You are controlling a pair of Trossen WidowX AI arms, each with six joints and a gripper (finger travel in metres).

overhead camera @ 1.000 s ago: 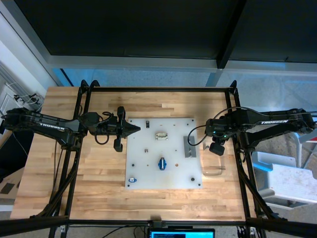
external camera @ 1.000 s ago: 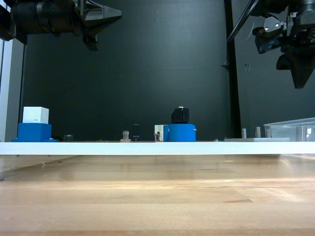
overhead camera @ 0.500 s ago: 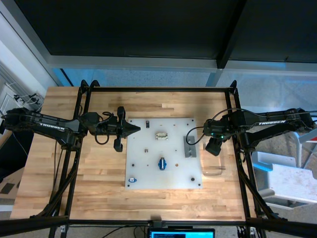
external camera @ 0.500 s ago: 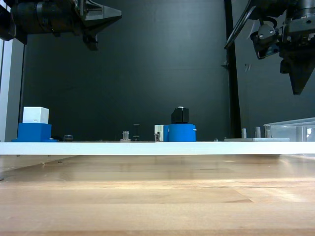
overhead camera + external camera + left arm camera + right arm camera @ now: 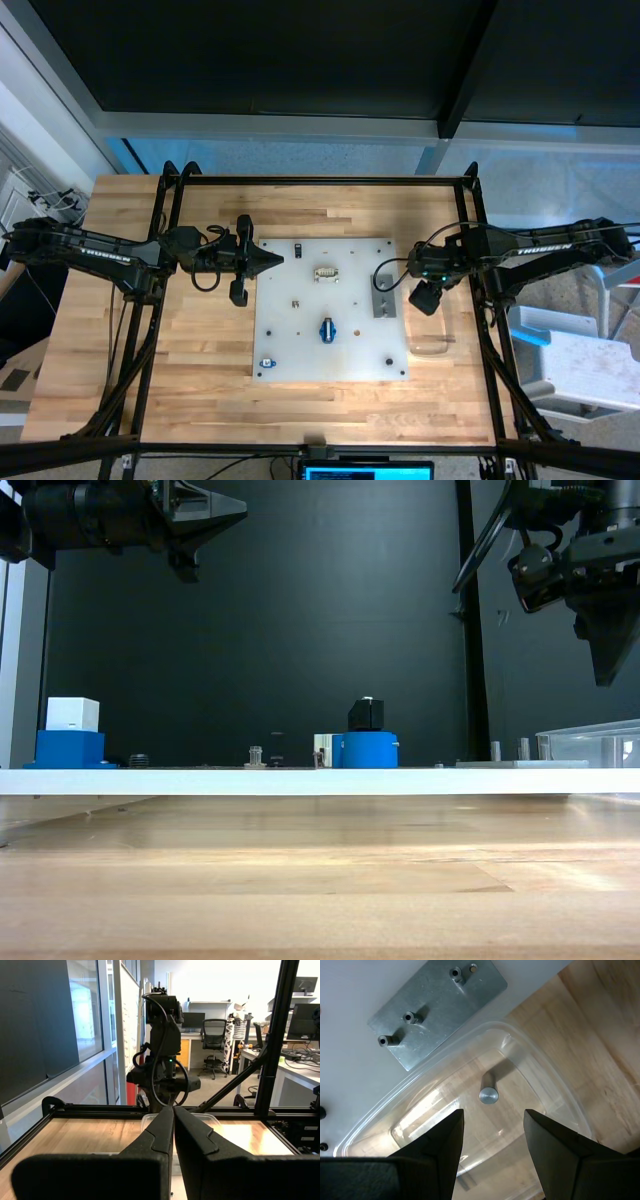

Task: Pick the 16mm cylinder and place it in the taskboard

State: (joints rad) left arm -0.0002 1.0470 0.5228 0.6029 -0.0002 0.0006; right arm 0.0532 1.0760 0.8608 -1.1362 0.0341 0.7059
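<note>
"trossen" on left arm (image 5: 90,253), right arm (image 5: 545,247) (white)

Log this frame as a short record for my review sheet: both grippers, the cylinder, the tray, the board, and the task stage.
left gripper: shut, empty, high over the taskboard's left edge
right gripper: open, empty, above the clear tray
metal cylinder: upright inside the tray, not gripped
clear tray: on the table beside the board's right edge
taskboard: white plate between the arms
stage: pick not yet done

Cylinder (image 5: 488,1094) in tray (image 5: 545,1072), right of taskboard (image 5: 300,340)
</note>
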